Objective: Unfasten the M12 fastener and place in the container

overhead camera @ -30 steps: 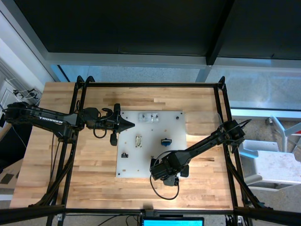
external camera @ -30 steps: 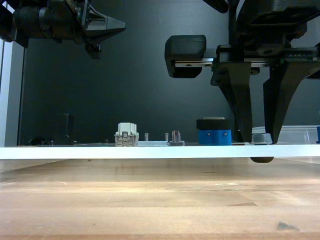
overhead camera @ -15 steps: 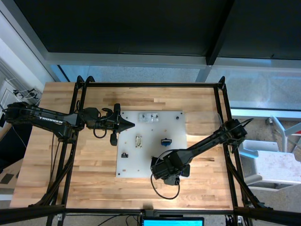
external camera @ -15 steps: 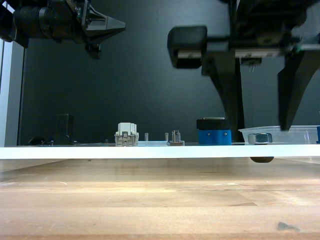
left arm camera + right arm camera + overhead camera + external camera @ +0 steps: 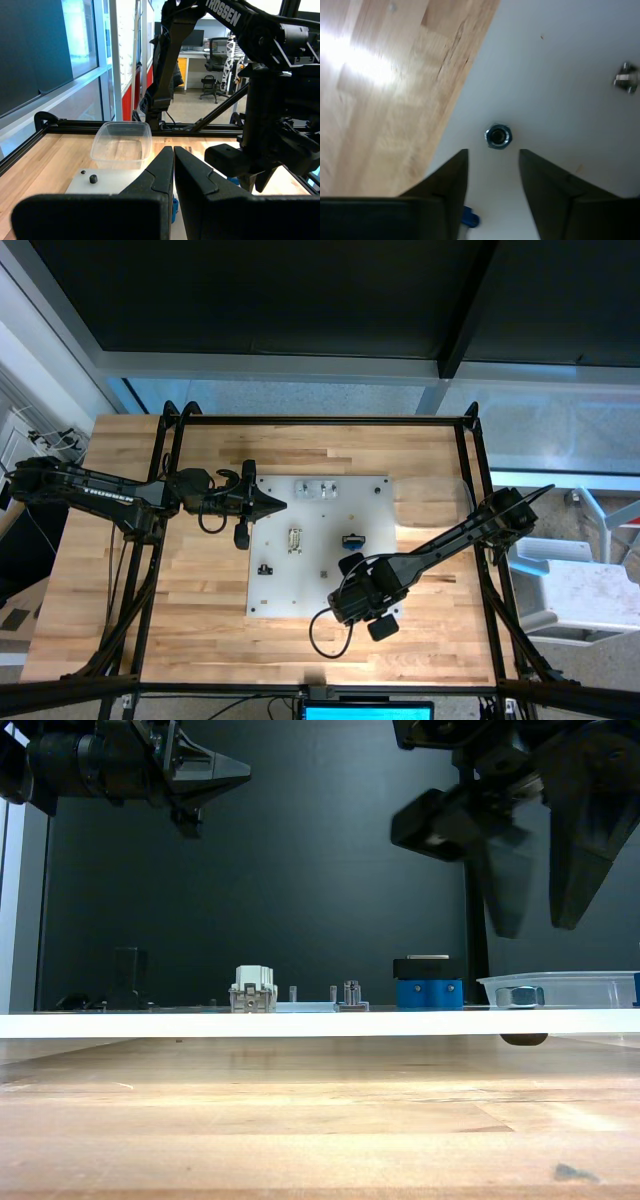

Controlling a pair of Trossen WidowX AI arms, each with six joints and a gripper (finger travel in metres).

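**Nut and end effectors.** The small silver M12 nut is shown on its stud on the white board, bore upright, directly below the parted, empty fingers of the right end effector. The left end effector, pinched together, is parked well apart at the board's left edge. In the low view the nut is overlapped by the shallow clear plastic container, whereas bare board around it is revealed by the right wrist view; in the high view it is hidden by the right arm.

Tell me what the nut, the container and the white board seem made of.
The nut: probably steel; silver, glinting facets. The container: seemingly clear plastic; background shows through its walls. The board: smooth matte white, plastic or painted, unclear. The right end effector hangs open above the nut; the left end effector sits shut at the board's left edge.
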